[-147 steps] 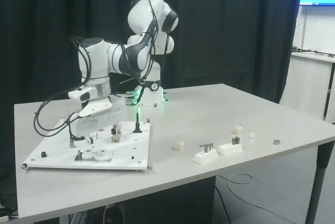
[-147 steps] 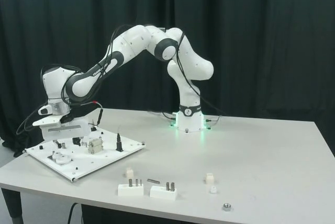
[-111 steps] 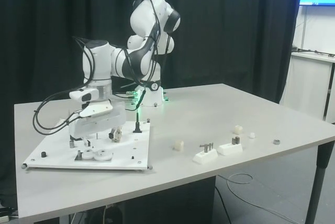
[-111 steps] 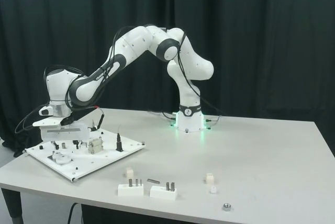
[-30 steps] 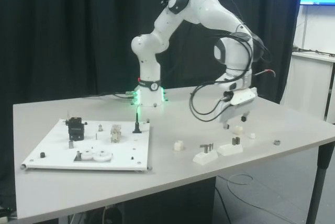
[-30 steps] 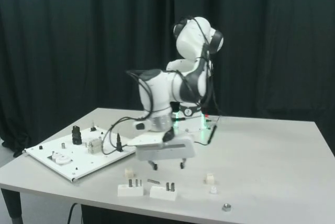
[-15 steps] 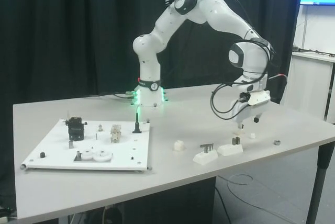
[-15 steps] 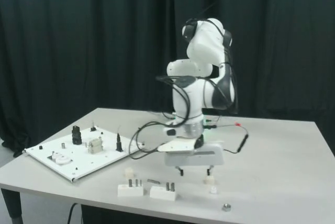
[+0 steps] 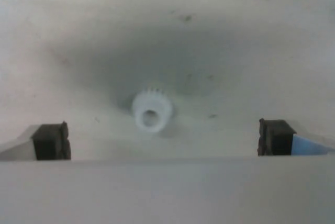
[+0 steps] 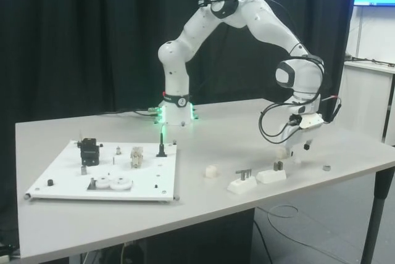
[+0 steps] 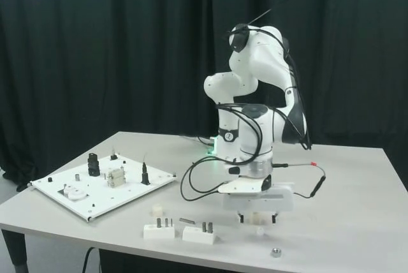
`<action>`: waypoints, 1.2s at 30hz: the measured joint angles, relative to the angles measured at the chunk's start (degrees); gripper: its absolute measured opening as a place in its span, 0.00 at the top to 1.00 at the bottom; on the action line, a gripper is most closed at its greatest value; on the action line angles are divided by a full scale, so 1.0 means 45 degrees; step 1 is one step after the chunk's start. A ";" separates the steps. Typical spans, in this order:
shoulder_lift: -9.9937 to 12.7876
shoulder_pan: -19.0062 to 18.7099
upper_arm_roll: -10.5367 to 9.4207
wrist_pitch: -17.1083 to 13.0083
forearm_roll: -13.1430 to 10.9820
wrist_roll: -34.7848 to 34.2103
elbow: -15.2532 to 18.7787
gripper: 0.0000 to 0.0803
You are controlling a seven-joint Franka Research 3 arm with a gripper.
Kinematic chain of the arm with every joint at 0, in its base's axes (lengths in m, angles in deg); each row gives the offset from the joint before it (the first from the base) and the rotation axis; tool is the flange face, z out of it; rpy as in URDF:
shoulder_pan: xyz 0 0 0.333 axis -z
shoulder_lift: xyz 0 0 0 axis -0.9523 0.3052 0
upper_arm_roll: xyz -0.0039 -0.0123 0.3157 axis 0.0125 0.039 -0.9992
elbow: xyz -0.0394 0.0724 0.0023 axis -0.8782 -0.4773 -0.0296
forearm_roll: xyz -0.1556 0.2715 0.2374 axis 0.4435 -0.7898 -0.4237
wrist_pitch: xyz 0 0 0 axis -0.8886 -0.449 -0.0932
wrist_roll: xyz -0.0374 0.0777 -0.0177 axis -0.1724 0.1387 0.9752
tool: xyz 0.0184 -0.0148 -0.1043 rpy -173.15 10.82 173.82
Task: Pick small gear.
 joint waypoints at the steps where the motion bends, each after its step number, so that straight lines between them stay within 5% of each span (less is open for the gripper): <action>1: 0.0000 -0.0040 -0.0033 -0.0126 0.0027 -0.0061 0.0075 0.00; 18: 0.0007 -0.0274 -0.0658 -0.2126 0.0288 -0.0574 0.1178 0.00; 36: 0.0075 -0.0267 -0.0753 -0.3077 0.0285 -0.0738 0.1550 0.00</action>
